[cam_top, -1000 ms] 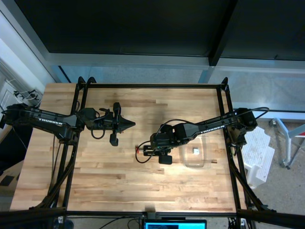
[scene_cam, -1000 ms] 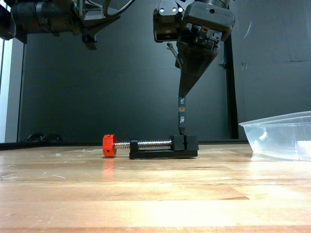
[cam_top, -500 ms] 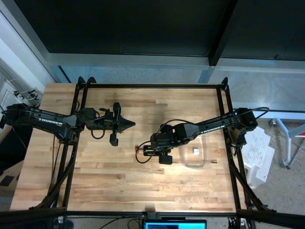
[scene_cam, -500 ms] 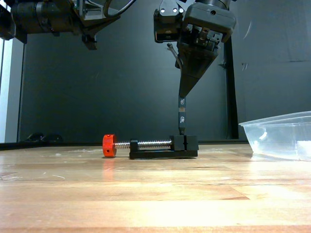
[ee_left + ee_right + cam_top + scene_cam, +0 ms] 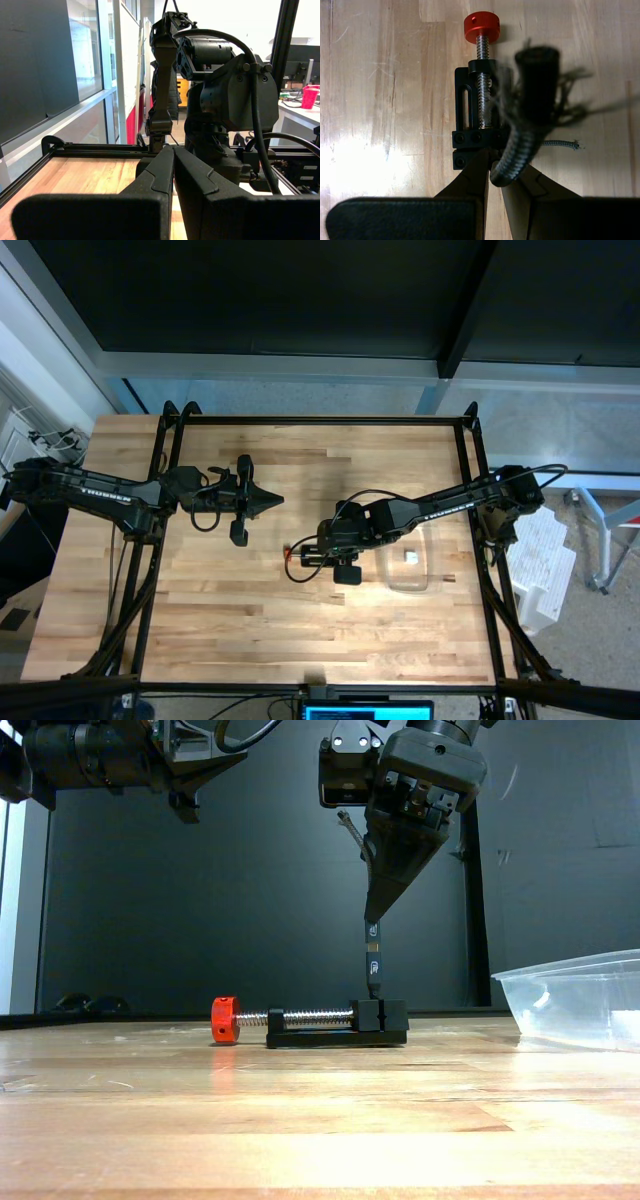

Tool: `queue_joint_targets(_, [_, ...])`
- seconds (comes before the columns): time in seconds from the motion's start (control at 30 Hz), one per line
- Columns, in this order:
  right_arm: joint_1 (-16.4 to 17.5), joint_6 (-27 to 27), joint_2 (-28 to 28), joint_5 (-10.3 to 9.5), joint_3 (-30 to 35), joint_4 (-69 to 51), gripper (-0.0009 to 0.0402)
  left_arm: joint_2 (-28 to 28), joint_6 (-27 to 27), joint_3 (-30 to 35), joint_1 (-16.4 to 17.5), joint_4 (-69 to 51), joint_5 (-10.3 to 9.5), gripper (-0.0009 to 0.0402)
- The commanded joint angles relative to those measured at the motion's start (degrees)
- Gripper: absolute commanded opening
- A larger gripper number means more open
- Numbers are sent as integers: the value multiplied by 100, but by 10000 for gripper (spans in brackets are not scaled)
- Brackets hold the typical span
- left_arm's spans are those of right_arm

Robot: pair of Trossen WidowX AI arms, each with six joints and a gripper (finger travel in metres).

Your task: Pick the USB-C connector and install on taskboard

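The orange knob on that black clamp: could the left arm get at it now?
Probably yes. The orange knob sticks out on the side of the left claw, parked high and shut. The right claw holds the connector over the other end of the clamp.

The right gripper [image 5: 492, 162] looks straight down on the wooden bench [image 5: 380, 100]. Its two dark fingers [image 5: 466, 184] are pinched around a braided cable [image 5: 512, 157], which curls up toward the camera, blurred. Just past the fingertips lies the taskboard [image 5: 465, 117], a small black vise with a threaded screw [image 5: 484, 95] and a red knob [image 5: 482, 26] at its far end. A thin frayed strand [image 5: 560, 144] lies beside it.
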Motion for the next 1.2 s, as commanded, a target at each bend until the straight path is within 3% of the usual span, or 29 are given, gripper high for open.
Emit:
queue_joint_targets(0.03, [-2, -13, 31, 7, -66, -37, 0, 2, 2, 2, 0, 0, 2, 0])
queue_joint_targets(0.6, [17, -37, 31, 4, -247, 96, 0, 2, 2, 2, 0, 2, 2, 0])
queue_joint_targets(1.2, [46, -157, -20, -50, 70, -125, 0, 2, 2, 2, 2, 0, 2, 0])
